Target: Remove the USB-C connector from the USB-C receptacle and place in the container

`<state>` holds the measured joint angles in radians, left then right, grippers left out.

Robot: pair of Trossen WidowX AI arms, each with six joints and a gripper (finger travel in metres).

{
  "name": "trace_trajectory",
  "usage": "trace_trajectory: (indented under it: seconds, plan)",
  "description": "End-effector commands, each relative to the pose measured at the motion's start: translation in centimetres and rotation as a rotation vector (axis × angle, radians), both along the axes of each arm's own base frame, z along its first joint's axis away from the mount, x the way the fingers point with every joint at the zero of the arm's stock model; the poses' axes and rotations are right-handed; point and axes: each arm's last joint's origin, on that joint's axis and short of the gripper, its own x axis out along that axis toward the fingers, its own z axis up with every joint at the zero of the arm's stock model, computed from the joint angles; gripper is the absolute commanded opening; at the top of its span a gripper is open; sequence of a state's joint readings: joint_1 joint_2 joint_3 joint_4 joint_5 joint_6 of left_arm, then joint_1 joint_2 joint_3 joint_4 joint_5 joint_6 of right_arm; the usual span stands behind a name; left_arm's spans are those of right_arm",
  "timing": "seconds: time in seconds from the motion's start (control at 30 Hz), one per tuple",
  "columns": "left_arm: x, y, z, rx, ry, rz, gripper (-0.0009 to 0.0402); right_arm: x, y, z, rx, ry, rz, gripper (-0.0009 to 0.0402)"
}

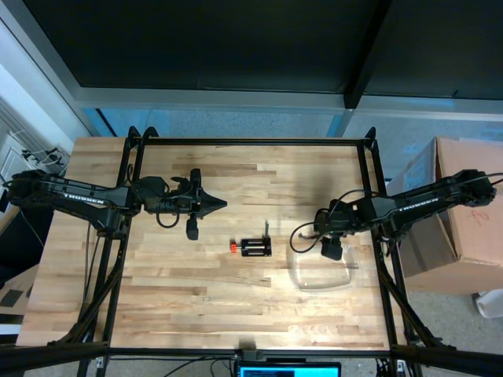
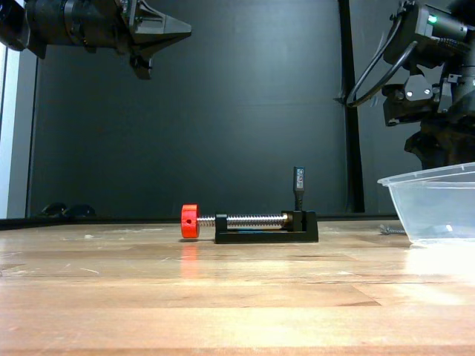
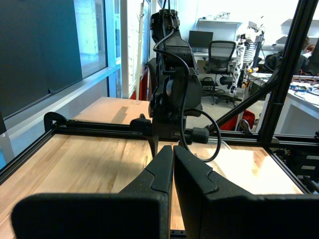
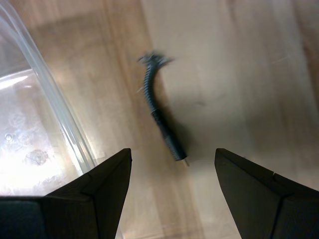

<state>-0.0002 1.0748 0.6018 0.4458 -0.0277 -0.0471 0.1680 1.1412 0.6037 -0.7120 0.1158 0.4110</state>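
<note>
The USB-C connector (image 4: 162, 127), a short black plug with a frayed cable stub, lies free on the wood just outside the clear plastic container (image 4: 55, 114), clear of its seat. In the low view it is a small dark piece (image 2: 391, 230) left of the container (image 2: 430, 182). My right gripper (image 4: 173, 155) hangs open directly above it, holding nothing, at the container's far-left corner (image 1: 313, 228). The upright black receptacle (image 2: 298, 180) stands in a small vise (image 2: 260, 226). My left gripper (image 1: 222, 204) is shut and empty, raised high over the table's left half (image 2: 185, 31).
The vise (image 1: 255, 248) with its red knob (image 1: 233, 247) sits mid-table, left of the container (image 1: 346, 279). A black frame (image 1: 251, 142) runs around the table. A cardboard box (image 1: 464, 212) stands off the right edge.
</note>
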Motion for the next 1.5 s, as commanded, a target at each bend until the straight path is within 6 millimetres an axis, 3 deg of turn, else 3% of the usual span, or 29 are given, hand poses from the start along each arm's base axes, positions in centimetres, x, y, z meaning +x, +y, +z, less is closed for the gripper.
trace_trajectory:
  seconds: [0.03, 0.33, 0.53, 0.8, 1.1, 1.5]
  plan:
    - [0.0, 0.0, 0.0, 0.000, 0.000, 0.000, 0.0000, 0.3, 0.2, -0.2, 0.002, 0.020, 0.031, 0.0225]
    - [0.0, 0.0, 0.0, 0.000, -0.001, 0.000, 0.0000, 4.3, 0.9, 0.4, -0.047, 0.060, 0.159, 0.0224]
    - [0.0, 0.0, 0.0, 0.000, -0.001, 0.000, 0.0000, 6.4, 1.2, -0.9, -0.062, 0.091, 0.196, 0.0224]
    - [0.0, 0.0, 0.0, 0.000, 0.000, 0.000, 0.0000, 7.5, 0.7, -2.9, -0.060, 0.135, 0.177, 0.0224]
    - [0.0, 0.0, 0.0, 0.000, 0.000, 0.000, 0.0000, 7.9, 0.6, -2.9, -0.038, 0.095, 0.170, 0.0220]
    - [0.0, 0.0, 0.0, 0.000, 0.000, 0.000, 0.0000, 8.0, -0.4, -3.0, -0.033, 0.100, 0.149, 0.0148]
